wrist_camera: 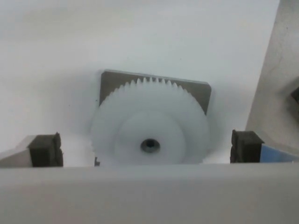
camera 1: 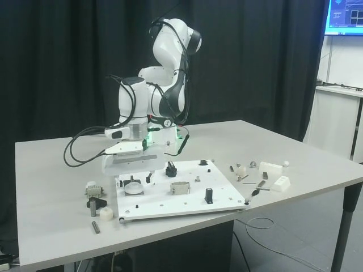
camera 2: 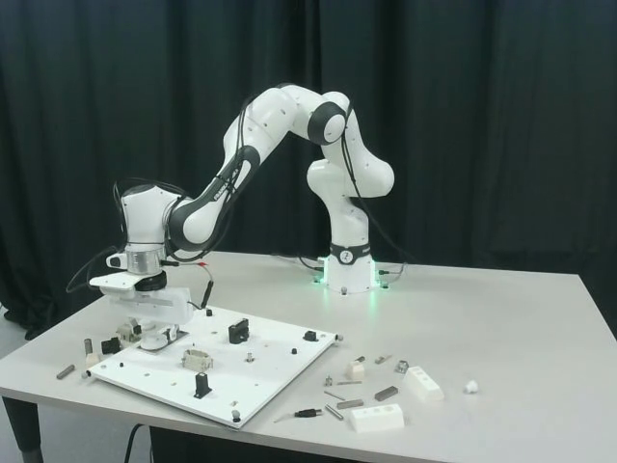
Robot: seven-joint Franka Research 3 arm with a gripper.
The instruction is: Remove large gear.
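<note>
White plastic part: you see the large gear point(wrist_camera: 150, 128) at the centre of the wrist view, toothed rim up, with a dark bore in its hub.
Gear seat: you find it lying on a grey square plate point(wrist_camera: 113, 81), whose corners show behind its upper teeth.
Gear in the room views: in the first room view the large gear point(camera 1: 134, 187) sits left of centre, at the left end of the white board point(camera 1: 187, 205); in the second room view you cannot pick it out under the arm's head.
Gripper: you see the gripper point(wrist_camera: 145, 147) spread wide, one black pad point(wrist_camera: 45, 150) at the lower left of the wrist view and the other at the lower right, each well clear of the gear's rim and gripping nothing.
Gripper height: in the first room view the gripper point(camera 1: 134, 168) hangs just above the gear, left of centre.
Arm: you see the white arm point(camera 2: 280, 121) arching from its base at the centre of the second room view down to the left.
Table: the grey table point(camera 1: 51, 164) carries the board, with a black clip point(camera 1: 209, 195) standing on the board low of centre.
Loose parts: small white blocks point(camera 1: 275, 174) lie on the table at the right of the first room view.
</note>
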